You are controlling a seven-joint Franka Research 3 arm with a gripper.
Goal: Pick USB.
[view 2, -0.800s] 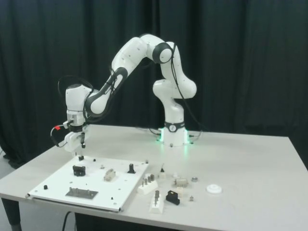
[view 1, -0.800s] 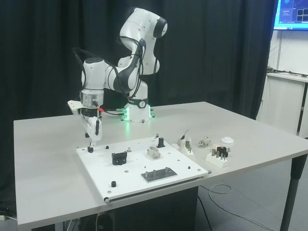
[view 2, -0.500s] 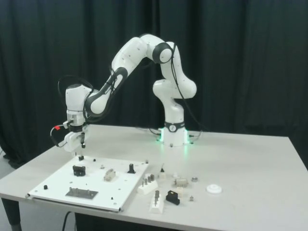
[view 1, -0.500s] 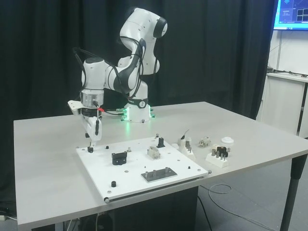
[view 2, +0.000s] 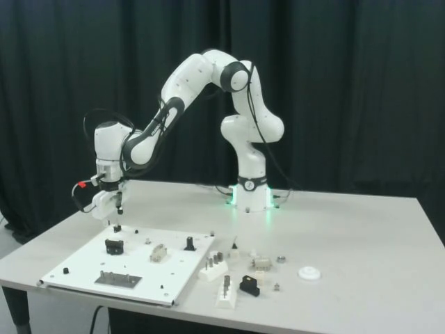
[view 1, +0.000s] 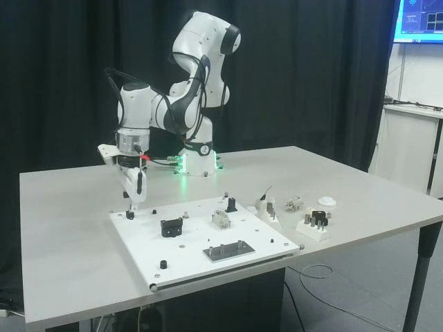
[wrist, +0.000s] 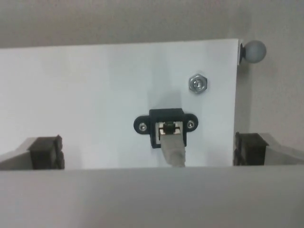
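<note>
The arm [view 1: 181, 104] is white with black joints, and a green light [view 2: 231, 200] glows at its base. The counter [view 1: 62, 214] is grey. On it lies a plain white board [view 1: 197, 238] carrying a black socket [wrist: 165, 127], a grey plug [wrist: 173, 151], a grey nut [wrist: 198, 83] and a grey metal plate [view 1: 228, 250]. The curtain [view 2: 348, 83] behind is black.

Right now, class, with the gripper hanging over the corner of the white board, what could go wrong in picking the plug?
1. The plug sits seated in its black socket; a skewed pull could jam it.
2. The gripper hangs near the white board corner; descending off-centre, a fingertip could hit the hex nut.
</note>
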